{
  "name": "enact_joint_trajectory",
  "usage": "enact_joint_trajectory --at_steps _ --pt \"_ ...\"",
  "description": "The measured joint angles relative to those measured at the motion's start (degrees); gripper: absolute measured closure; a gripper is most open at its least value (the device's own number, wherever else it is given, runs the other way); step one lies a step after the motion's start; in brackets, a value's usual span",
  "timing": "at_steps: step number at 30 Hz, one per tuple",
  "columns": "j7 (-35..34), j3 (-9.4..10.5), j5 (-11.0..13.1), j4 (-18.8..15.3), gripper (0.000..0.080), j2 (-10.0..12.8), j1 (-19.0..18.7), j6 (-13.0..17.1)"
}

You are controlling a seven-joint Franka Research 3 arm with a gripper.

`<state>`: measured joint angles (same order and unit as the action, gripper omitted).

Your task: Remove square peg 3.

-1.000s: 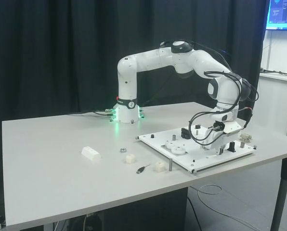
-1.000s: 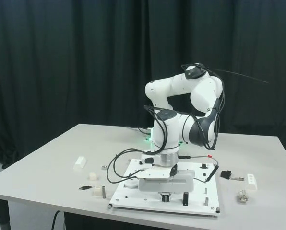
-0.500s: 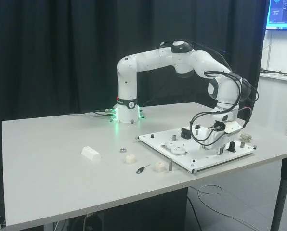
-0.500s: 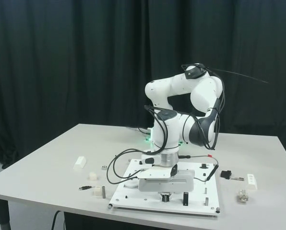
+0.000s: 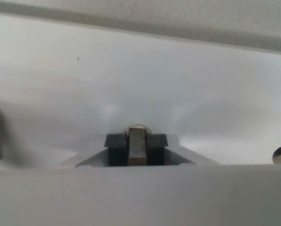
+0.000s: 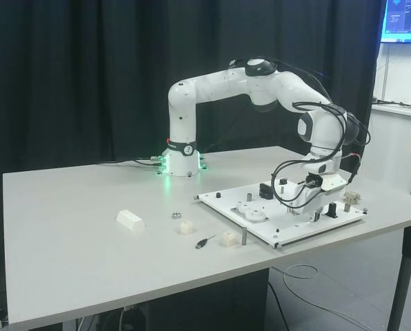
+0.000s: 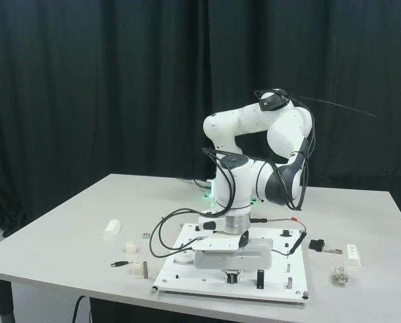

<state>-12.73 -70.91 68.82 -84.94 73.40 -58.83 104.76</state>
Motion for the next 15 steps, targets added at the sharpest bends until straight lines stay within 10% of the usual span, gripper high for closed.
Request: enact_joint_trajectory --at_steps 15 --pt "-4.7 -0.04 0.0 0.0 0.0727 -0.1 0.0 0.0"
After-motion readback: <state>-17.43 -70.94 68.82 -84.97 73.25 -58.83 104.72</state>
